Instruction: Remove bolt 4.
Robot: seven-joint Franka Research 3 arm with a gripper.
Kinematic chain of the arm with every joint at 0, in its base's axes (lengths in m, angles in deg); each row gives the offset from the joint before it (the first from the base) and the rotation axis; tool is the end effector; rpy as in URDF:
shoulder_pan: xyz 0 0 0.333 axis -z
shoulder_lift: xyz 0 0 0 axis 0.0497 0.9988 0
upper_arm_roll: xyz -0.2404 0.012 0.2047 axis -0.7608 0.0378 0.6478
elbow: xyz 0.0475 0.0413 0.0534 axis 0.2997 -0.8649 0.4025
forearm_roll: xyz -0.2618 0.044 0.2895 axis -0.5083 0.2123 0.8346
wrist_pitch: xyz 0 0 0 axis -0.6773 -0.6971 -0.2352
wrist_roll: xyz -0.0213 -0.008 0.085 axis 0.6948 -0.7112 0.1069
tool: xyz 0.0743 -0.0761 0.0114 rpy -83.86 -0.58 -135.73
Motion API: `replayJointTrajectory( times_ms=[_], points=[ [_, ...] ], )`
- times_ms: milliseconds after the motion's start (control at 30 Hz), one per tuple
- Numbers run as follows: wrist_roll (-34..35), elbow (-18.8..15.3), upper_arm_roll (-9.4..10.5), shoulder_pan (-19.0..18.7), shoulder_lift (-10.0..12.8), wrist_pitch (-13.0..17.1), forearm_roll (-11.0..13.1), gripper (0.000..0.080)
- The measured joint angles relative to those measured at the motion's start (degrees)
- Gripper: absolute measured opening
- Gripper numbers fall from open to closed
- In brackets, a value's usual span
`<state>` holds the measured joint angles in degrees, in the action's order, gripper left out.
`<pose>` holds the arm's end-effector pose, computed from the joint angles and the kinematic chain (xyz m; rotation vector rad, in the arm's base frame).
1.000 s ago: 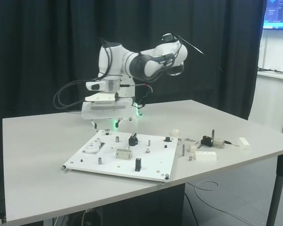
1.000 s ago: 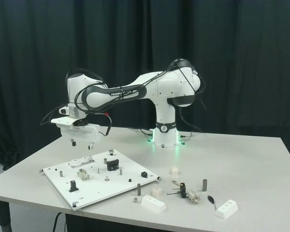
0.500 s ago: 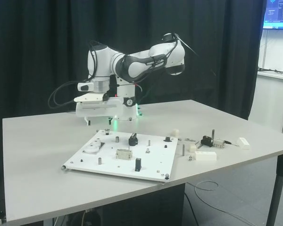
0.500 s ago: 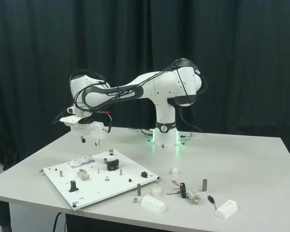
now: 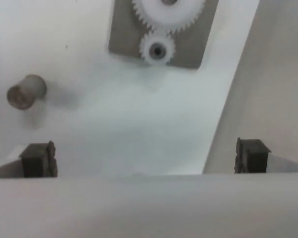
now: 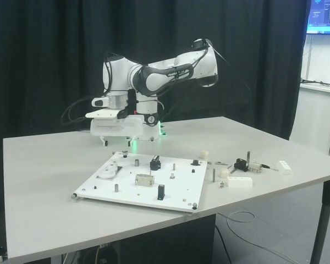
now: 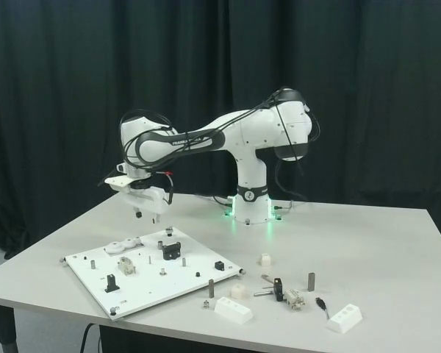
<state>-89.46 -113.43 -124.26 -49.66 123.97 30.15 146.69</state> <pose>0.3710 -0.2933 0.2665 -2.5160 1.8463 0.1154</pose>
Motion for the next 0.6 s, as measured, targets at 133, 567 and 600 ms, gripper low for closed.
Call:
replayJointTrajectory(
  times_ms=[133, 567, 600],
  points=[
    [2.7, -1.8, 0.03, -1.8, 0.0, 0.5, 0.5, 0.08],
    [14.0, -5.5, 0.52, -5.9, 0.0, 1.8, 1.5, 0.08],
    [14.6, -5.6, 0.59, -6.1, 0.0, 1.8, 1.6, 0.08]
  ],
)
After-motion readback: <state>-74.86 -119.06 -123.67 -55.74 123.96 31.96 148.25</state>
